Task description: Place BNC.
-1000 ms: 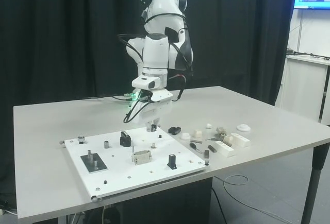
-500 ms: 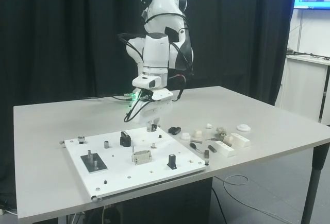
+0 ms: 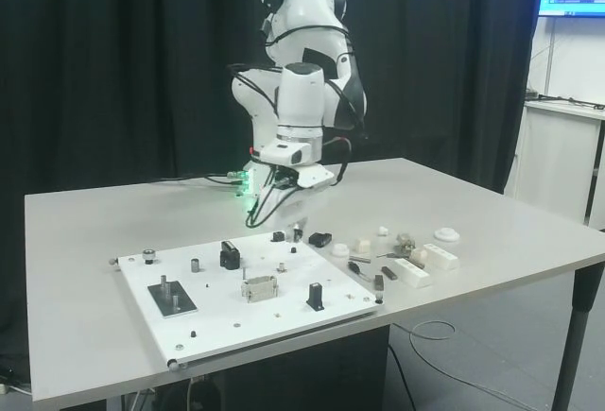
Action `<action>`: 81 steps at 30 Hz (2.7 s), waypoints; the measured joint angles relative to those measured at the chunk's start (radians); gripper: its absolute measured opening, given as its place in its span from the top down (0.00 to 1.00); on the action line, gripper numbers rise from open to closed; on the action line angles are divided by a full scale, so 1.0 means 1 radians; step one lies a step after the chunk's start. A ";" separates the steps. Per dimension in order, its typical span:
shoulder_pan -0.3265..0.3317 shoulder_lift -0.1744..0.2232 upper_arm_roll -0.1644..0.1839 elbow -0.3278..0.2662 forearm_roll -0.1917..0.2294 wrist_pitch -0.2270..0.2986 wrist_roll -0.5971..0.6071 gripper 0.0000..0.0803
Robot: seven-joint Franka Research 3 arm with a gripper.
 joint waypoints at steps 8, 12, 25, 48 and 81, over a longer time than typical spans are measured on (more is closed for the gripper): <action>0.055 0.000 0.019 -0.001 0.000 -0.027 0.089 0.85; 0.090 0.000 0.025 -0.004 -0.001 -0.034 0.139 0.85; 0.224 -0.003 0.033 -0.030 -0.008 -0.069 0.309 0.85; 0.401 -0.042 0.150 -0.050 -0.092 -0.093 0.688 0.85; 0.472 0.019 0.256 -0.053 -0.166 -0.036 0.903 0.85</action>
